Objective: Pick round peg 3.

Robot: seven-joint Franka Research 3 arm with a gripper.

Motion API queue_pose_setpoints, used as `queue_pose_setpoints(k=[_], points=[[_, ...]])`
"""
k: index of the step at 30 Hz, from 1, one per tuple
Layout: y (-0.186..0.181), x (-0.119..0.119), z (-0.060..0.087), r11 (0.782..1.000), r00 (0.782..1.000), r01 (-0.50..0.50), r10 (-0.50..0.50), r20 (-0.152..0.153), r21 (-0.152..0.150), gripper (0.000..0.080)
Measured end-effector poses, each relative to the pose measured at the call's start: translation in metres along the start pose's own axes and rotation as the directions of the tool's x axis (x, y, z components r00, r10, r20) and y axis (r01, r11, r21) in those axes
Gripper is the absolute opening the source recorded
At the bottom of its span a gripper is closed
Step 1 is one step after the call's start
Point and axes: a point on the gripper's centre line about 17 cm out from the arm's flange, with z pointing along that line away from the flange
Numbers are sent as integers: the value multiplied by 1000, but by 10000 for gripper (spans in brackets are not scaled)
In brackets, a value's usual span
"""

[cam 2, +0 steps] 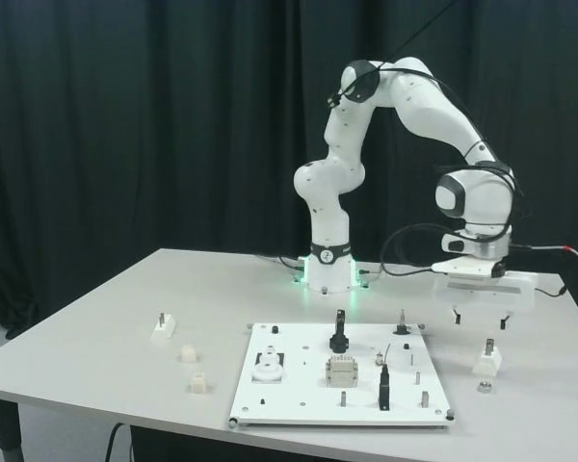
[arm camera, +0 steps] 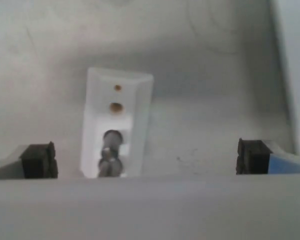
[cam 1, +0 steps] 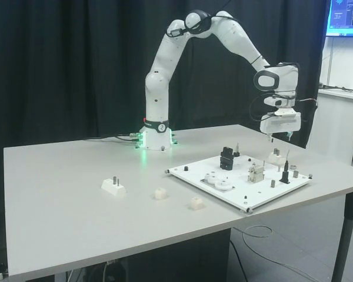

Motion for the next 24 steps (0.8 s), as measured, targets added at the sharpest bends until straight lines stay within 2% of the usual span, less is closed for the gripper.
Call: queue_pose_setpoints(k=[9, 17, 24], points=[[-14, -2, 21, 1000, 1000, -3, 3, -5, -30, 800], [-8, -1, 38, 998, 1000, -7, 7, 5, -55, 800], [-5, -3, 48, 998, 1000, -16, 17, 18, -63, 800]])
